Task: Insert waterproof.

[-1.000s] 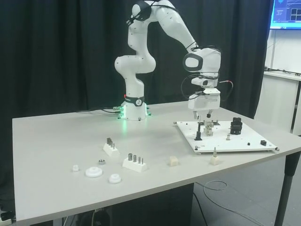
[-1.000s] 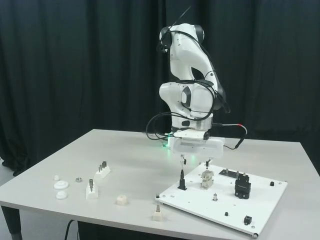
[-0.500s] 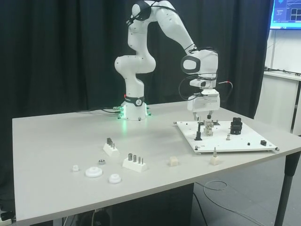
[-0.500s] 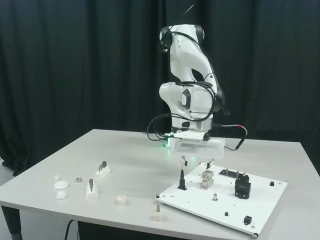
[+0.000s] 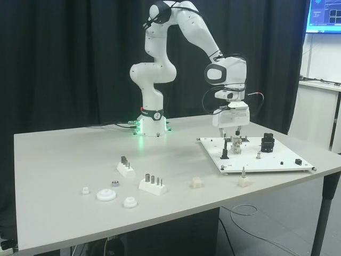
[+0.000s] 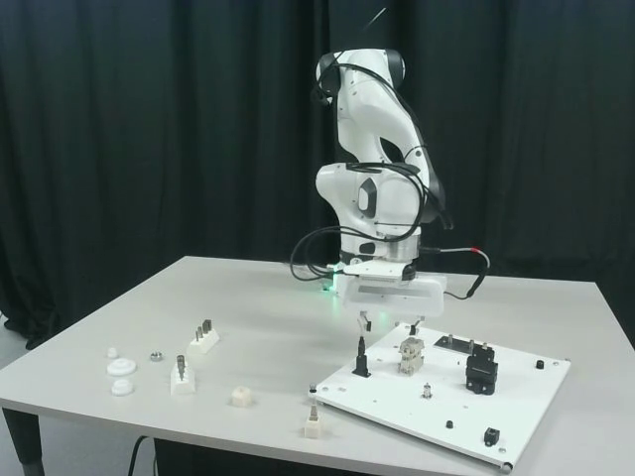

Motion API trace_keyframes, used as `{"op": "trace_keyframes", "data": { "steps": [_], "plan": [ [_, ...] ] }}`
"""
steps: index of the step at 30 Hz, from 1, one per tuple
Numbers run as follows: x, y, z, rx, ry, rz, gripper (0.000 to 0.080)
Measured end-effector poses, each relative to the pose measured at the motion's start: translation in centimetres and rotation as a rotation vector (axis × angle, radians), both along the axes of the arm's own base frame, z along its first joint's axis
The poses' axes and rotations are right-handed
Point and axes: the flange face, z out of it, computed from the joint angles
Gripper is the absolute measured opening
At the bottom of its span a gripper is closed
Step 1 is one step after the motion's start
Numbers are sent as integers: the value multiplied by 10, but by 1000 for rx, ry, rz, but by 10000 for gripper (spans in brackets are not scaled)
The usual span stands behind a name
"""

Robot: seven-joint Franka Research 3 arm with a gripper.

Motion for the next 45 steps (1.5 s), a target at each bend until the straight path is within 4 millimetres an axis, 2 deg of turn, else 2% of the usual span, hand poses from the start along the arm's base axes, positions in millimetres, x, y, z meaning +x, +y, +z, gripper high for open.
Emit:
{"op": "trace_keyframes", "data": {
  "steps": [45],
  "plan": [
    [7, -13, -16, 17, 0, 56, 800]
  ]
}}
